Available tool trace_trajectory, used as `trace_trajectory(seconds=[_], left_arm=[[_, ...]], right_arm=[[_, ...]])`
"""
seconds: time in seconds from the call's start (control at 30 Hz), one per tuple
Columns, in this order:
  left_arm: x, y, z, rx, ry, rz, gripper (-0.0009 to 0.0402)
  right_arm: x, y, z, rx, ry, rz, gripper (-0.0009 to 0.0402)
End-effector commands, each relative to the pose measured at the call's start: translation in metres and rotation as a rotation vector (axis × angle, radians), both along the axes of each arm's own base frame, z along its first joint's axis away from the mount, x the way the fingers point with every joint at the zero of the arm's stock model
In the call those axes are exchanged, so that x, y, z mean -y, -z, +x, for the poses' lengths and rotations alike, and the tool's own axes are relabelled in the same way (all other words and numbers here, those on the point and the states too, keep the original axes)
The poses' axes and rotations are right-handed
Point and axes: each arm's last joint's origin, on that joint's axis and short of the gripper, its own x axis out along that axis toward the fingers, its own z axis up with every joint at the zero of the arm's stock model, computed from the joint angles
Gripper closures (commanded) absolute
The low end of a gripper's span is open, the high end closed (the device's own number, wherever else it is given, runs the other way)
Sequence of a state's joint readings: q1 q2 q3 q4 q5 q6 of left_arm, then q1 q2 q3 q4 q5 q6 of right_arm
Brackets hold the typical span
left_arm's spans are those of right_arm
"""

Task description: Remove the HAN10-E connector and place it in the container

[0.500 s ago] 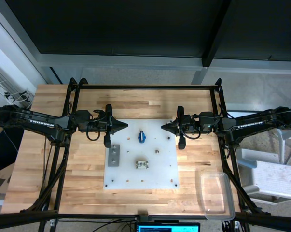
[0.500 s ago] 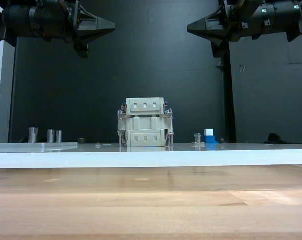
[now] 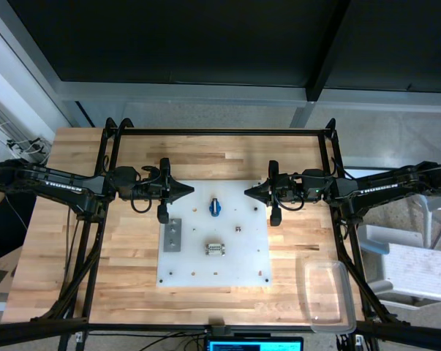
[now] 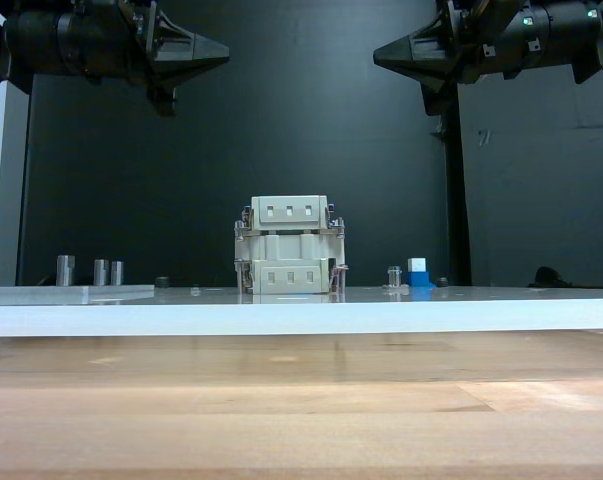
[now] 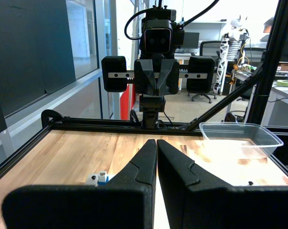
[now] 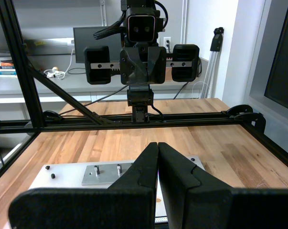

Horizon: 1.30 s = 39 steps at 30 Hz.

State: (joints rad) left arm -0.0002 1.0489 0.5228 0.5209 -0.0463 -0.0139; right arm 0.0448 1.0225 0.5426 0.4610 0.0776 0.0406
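The left end effector (image 3: 193, 191) hangs in the air above the far left edge of the white board (image 3: 235, 267). Its fingers are pressed together with only a thin seam between them, and they hold nothing. The right end effector (image 3: 247, 191) faces it from above the far right edge, its fingers likewise closed tight and empty. Both sit well above the board in the low view.

The HAN10-E connector (image 3: 215, 249) stands upright on the board, near the middle of its near half, untouched and well apart from both end effectors. The low view shows it as a stacked beige housing with metal latches at its ends. A grey metal block (image 3: 175, 235) lies to its left, and a blue upright part (image 3: 215, 207) stands beyond it.

The container (image 3: 326, 296) rests on the table (image 3: 125, 256) off the board's near right corner, well apart from the connector.

White lettering runs along the left arm (image 3: 59, 187), too small to read.
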Motion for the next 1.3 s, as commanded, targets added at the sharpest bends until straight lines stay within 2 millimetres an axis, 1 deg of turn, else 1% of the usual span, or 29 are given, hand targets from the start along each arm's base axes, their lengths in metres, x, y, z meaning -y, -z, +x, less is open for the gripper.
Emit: trace_trajectory(seconds=[0.03, 0.3, 0.43, 0.6, 0.7, 0.9, 1.03, 1.3], left_arm=[[0.000, 0.000, 0.000, 0.000, 0.000, 0.000, 0.0393], [0.000, 0.000, 0.000, 0.000, 0.000, 0.000, 0.0393], [0.000, 0.000, 0.000, 0.000, 0.000, 0.000, 0.0393], [0.000, 0.000, 0.000, 0.000, 0.000, 0.000, 0.0393], [0.000, 0.000, 0.000, 0.000, 0.000, 0.000, 0.0393], [0.000, 0.000, 0.000, 0.000, 0.000, 0.000, 0.0393], [0.000, 0.000, 0.000, 0.001, 0.000, 0.000, 0.0393], [0.000, 0.000, 0.000, 0.000, 0.000, 0.000, 0.0393]], right_arm=[[0.000, 0.000, 0.000, 0.000, 0.000, 0.000, 0.0393], [0.000, -0.001, 0.000, 0.008, -0.003, 0.009, 0.0393], [0.000, -0.002, 0.000, 0.019, -0.002, 0.057, 0.0393], [-0.001, -0.005, 0.001, 0.028, -0.003, 0.057, 0.0393], [-0.001, -0.016, 0.004, -0.016, -0.006, 0.041, 0.0393], [-0.002, -0.046, 0.007, -0.137, -0.023, 0.021, 0.0393], [-0.002, -0.062, 0.007, -0.253, -0.021, 0.020, 0.0393], [-0.005, -0.085, 0.027, -0.483, -0.030, 0.015, 0.0393]])
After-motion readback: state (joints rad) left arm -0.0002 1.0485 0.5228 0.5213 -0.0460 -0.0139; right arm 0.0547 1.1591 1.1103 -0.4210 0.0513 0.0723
